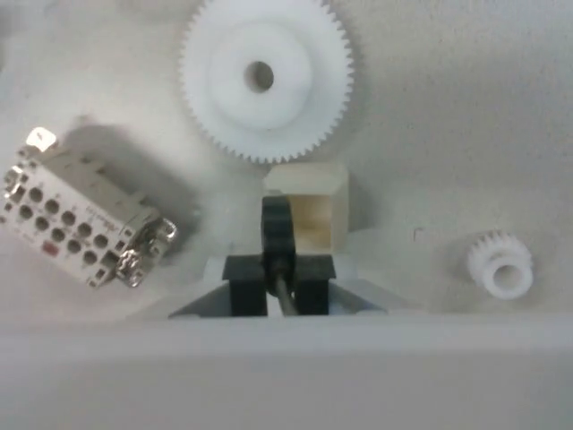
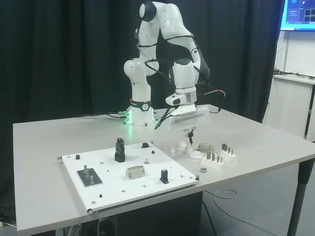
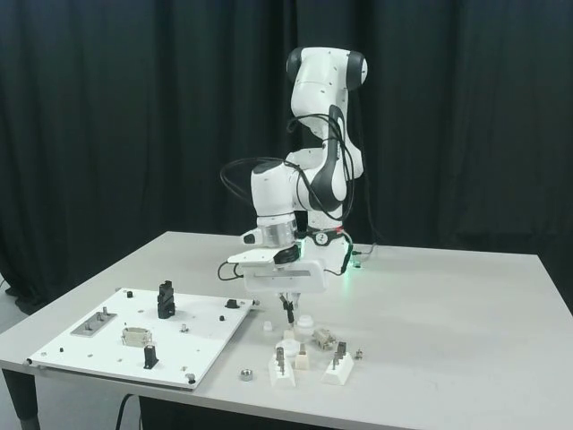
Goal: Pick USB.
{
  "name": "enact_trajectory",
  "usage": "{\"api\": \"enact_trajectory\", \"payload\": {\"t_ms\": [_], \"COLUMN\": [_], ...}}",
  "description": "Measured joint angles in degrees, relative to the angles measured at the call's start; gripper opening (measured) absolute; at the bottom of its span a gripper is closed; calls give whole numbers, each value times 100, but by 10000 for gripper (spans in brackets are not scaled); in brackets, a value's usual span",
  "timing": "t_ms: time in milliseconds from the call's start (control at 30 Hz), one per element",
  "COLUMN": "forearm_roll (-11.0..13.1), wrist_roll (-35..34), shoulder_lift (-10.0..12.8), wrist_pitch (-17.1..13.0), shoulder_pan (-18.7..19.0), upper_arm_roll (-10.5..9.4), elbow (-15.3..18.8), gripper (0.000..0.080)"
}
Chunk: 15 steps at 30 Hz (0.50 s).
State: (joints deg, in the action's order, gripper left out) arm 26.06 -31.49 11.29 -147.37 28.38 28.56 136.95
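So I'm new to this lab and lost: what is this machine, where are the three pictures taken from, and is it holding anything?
It is a white robot arm bolted on a grey table. Two pictures come from room cameras; the third looks down from the arm's wrist. Its tool has two black fingers shut on a black USB plug, above a small white holder. Nearby lie a large white gear, a small white gear and a grey multi-pin connector. A white board carrying parts lies further along the table.
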Motion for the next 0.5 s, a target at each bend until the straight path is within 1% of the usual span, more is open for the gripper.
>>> {"api": "enact_trajectory", "payload": {"t_ms": [167, 500], "forearm_roll": [-165, -678], "wrist_roll": [-55, -386], "shoulder_lift": [-110, -243], "wrist_pitch": [135, 414], "shoulder_pan": [0, 0], "upper_arm_roll": [38, 90], "elbow": [-26, -151], "gripper": [60, 60]}}
